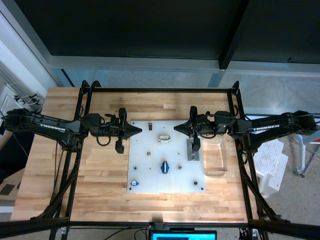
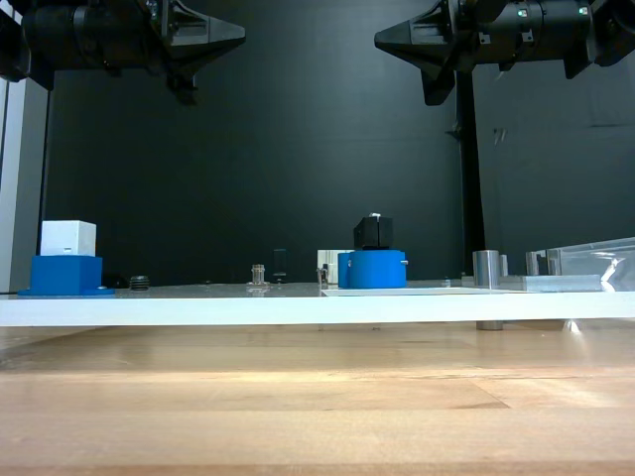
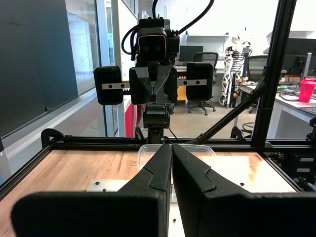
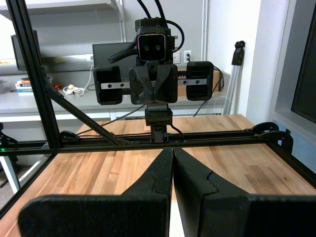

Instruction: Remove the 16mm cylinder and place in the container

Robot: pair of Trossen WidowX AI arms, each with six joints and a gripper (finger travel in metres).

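The 16mm cylinder [image 1: 180,167] is a tiny grey peg standing on the white board [image 1: 150,170], just right of the blue upright part [image 1: 165,167]; in the low view the cylinder [image 2: 486,269] stands upright. The clear container [image 1: 216,157] lies at the board's right edge, and the left wrist view shows the container's [image 3: 148,149] rim beyond the fingertips. My left gripper [image 1: 139,131] hangs shut and empty over the board's far left edge. Facing it, my right gripper [image 1: 176,128] is shut and empty over the far middle. Both hover high above the board, the left gripper [image 2: 238,35] and the right gripper [image 2: 382,42].
A grey rectangular block [image 1: 193,150] sits between the peg and the container. A blue base with a white cube [image 1: 134,185] stands at the board's near left corner. A white connector [image 1: 163,138] and small studs sit further back. A black frame [image 1: 160,90] rings the table.
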